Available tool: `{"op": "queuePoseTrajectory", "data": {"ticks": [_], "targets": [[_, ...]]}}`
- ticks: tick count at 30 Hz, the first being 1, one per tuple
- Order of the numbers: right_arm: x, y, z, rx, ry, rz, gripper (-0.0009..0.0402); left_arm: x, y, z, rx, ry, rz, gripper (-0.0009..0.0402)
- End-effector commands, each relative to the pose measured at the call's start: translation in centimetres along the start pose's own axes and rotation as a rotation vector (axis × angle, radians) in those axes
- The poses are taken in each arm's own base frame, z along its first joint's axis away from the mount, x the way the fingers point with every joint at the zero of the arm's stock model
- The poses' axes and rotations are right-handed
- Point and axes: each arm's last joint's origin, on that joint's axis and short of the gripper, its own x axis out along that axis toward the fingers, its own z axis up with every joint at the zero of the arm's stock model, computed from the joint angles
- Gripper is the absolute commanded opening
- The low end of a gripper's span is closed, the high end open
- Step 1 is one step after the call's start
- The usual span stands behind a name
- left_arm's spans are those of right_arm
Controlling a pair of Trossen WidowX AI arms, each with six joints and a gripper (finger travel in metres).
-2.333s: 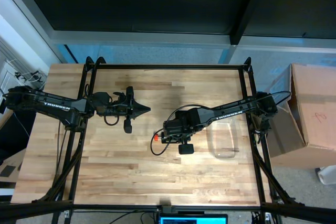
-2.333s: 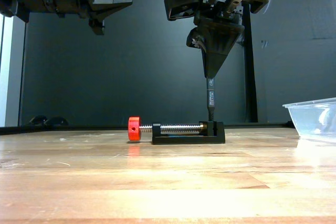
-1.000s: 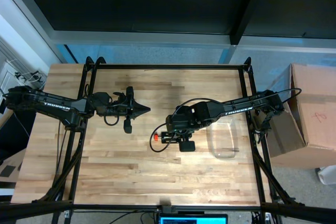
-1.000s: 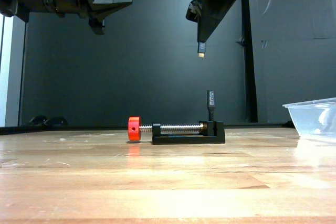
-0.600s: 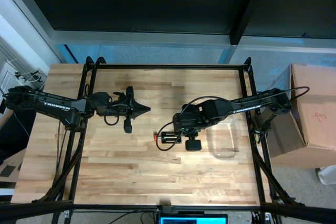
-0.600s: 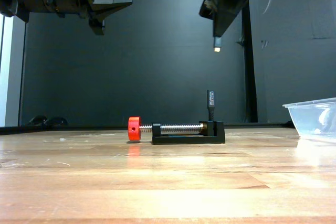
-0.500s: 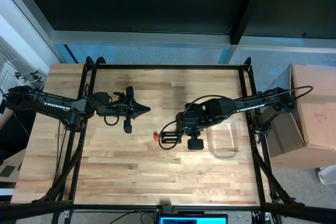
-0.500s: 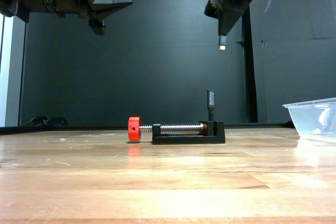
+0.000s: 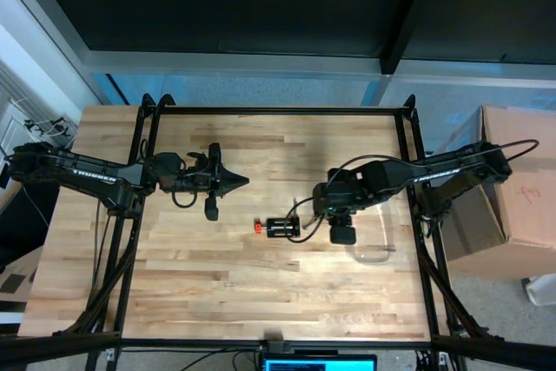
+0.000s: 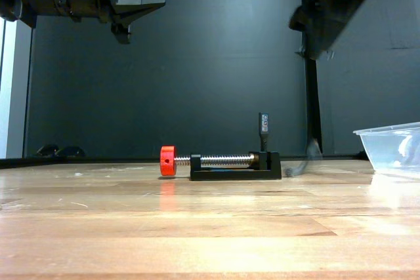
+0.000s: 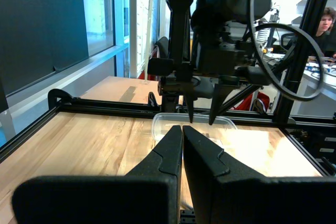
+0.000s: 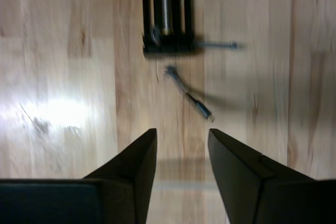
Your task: Remove the USB-C connector from the USB-C receptacle and place in the container
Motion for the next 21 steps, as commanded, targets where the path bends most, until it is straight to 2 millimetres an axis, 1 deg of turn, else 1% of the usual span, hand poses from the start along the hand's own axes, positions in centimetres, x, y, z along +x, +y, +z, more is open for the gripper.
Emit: {"op": "queuePoseTrajectory", "data": {"ticks": [1,6,10,16,21], "targets": [[0.0,-0.3,-1.6,0.021,0.014,-0.003,0.0172,0.0,0.0,0.0,0.0,-0.001,0.0,0.0],[-0.4,-0.8,-4.0,0.041,0.013,-0.003,0.0199,0.0,0.0,0.0,0.0,-0.001,0.0,0.0],[-0.7,-1.1,-5.4,0.046,0.004,-0.001,0.0207,0.0,0.0,0.0,0.0,0.0,0.0,0.0],[-1.0,-1.2,-5.7,0.035,-0.012,0.003,0.02,0.0,0.0,0.0,0.0,0.0,0.0,0.0],[-0.4,-1.1,-5.2,-0.007,-0.01,0.002,0.019,0.0,0.0,0.0,0.0,-0.001,0.0,0.0]]}}
